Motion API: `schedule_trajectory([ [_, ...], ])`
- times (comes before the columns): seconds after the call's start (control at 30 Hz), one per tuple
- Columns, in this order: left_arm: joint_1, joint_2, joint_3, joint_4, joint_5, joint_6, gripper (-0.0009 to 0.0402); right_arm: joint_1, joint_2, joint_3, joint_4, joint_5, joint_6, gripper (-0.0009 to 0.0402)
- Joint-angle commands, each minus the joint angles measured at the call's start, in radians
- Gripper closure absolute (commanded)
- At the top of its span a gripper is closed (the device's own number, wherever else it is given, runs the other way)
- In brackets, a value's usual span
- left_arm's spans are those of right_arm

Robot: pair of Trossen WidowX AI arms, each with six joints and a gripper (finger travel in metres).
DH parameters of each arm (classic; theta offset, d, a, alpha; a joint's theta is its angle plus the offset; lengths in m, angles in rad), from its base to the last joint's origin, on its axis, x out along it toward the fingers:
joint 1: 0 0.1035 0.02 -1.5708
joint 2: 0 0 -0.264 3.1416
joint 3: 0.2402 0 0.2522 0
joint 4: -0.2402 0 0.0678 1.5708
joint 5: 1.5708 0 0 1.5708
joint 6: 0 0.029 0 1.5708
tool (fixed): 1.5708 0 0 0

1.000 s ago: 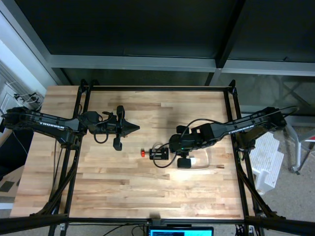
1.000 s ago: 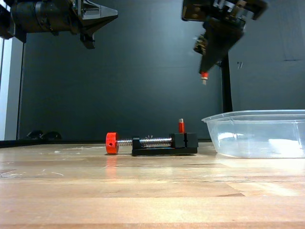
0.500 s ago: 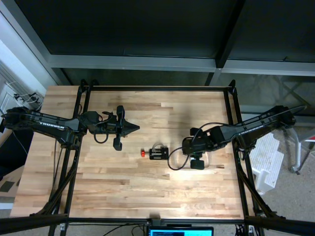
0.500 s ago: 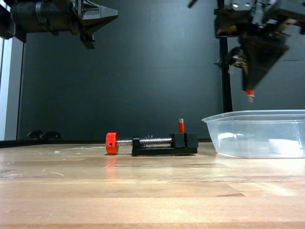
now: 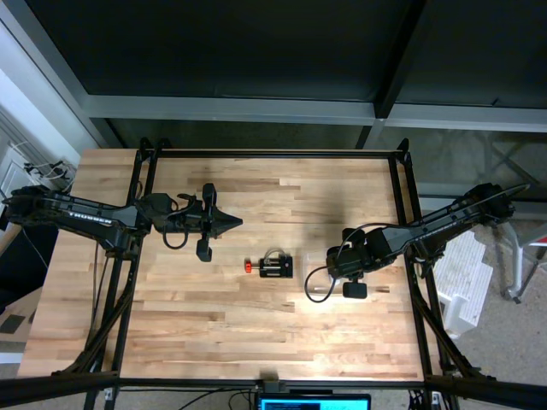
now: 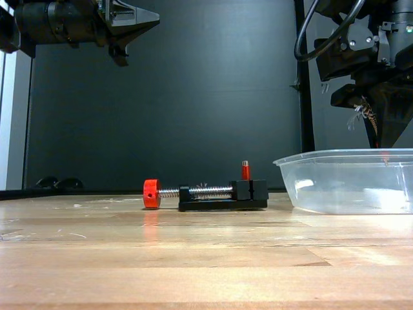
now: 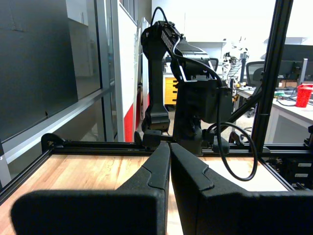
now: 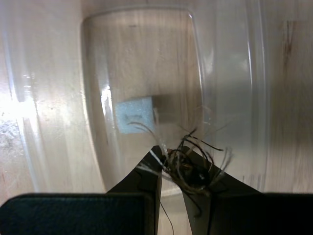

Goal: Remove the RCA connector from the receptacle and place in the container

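1. Low view, right edge: right gripper (image 6: pixel 385 147) pinched the RCA connector (image 6: pixel 385 155) just inside the container (image 6: pixel 322 184).
2. We judged a low, central release safest.
3. The receptacle (image 6: pixel 222 192) sat lower centre; left gripper (image 6: pixel 157 22), pressed together, hung upper left.

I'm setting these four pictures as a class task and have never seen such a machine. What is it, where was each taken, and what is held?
Two robot arms stand at the edges of a wooden table. One picture looks down from above, one along the tabletop, one from each arm's wrist. The left gripper hangs shut and empty, high above the table. The right gripper points down at the container, a clear tray, pinching the RCA connector, a tiny reddish plug. The receptacle, a black block, lies beside the tray.
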Motion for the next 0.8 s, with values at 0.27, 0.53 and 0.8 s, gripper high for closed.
schedule_trajectory([
  [0.27,0.0,0.0,0.0,0.0,0.0,0.0,0.0393,0.003,0.001,-0.005,0.0,0.0,0.01,0.0316],
  [0.53,0.0,0.0,0.0,0.0,0.0,0.0,0.0393,0.003,0.001,-0.005,-0.002,0.001,0.01,0.0279],
  [0.8,0.0,0.0,0.0,0.0,0.0,0.0,0.0393,0.002,-0.027,-0.005,-0.001,-0.031,-0.001,0.0276],
])
